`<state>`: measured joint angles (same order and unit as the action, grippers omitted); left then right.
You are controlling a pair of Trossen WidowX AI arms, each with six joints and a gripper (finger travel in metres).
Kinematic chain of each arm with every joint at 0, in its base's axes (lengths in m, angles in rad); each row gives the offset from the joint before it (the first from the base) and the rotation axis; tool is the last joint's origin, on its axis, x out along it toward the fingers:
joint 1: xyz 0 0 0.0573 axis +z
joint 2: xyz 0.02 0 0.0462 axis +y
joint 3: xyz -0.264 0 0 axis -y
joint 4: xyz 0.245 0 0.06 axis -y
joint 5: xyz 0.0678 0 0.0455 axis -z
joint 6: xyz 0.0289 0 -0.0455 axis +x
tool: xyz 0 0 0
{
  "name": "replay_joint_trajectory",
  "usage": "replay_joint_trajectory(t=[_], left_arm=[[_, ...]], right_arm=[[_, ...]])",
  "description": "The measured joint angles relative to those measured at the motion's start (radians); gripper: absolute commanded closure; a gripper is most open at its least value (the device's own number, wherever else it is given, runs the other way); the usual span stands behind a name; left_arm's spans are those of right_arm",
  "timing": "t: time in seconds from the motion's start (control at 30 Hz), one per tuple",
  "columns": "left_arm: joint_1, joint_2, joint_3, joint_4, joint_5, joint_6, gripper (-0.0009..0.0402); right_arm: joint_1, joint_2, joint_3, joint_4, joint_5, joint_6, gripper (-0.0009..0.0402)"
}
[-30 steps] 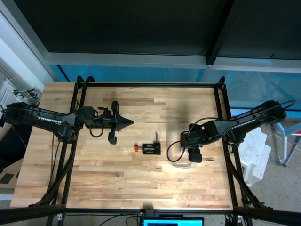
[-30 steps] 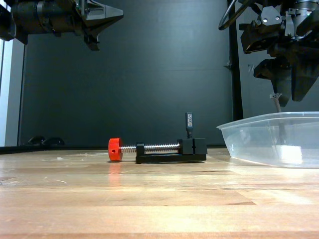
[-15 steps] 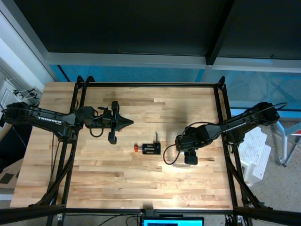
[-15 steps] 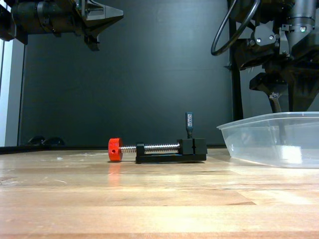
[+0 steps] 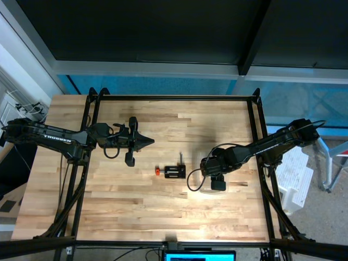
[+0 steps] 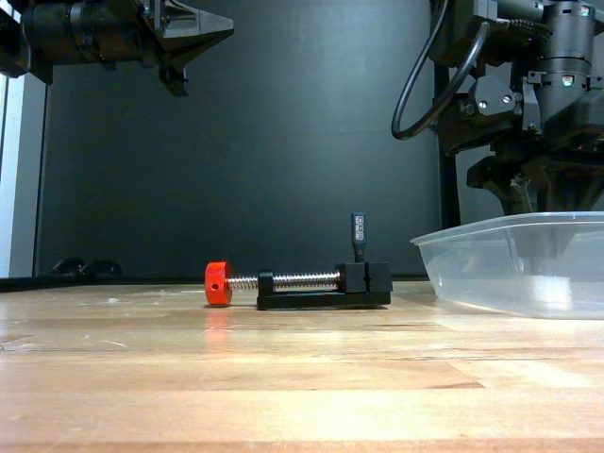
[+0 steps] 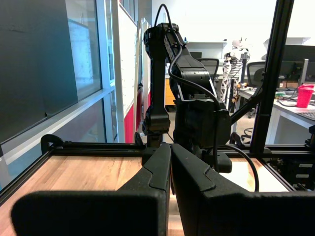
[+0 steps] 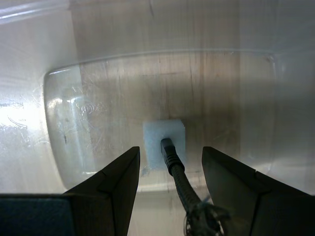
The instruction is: Pick the usb-c connector and install on the hub
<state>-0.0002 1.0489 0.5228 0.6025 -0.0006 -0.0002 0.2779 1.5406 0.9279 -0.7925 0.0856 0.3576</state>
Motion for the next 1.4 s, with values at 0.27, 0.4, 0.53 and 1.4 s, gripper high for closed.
replay_joint_trajectory(t=[0.27, 0.4, 0.53, 1.4], left_arm=[[0.0, 0.0, 0.0, 0.0, 0.0, 0.0, 0.0393], [0.0, 0.0, 0.0, 0.0, 0.0, 0.0, 0.0393], [0.0, 0.0, 0.0, 0.0, 0.0, 0.0, 0.0393], [0.0, 0.0, 0.0, 0.0, 0.0, 0.0, 0.0393]], right_arm=[[0.003, 0.0, -0.007, 0.007, -0.002, 0.0, 0.0252], [0.003, 0.0, -0.01, 0.021, -0.003, 0.0, 0.0267], [0.004, 0.0, -0.01, 0.023, -0.003, 0.0, 0.0281], [0.004, 0.0, -0.01, 0.023, -0.003, 0.0, 0.038]])
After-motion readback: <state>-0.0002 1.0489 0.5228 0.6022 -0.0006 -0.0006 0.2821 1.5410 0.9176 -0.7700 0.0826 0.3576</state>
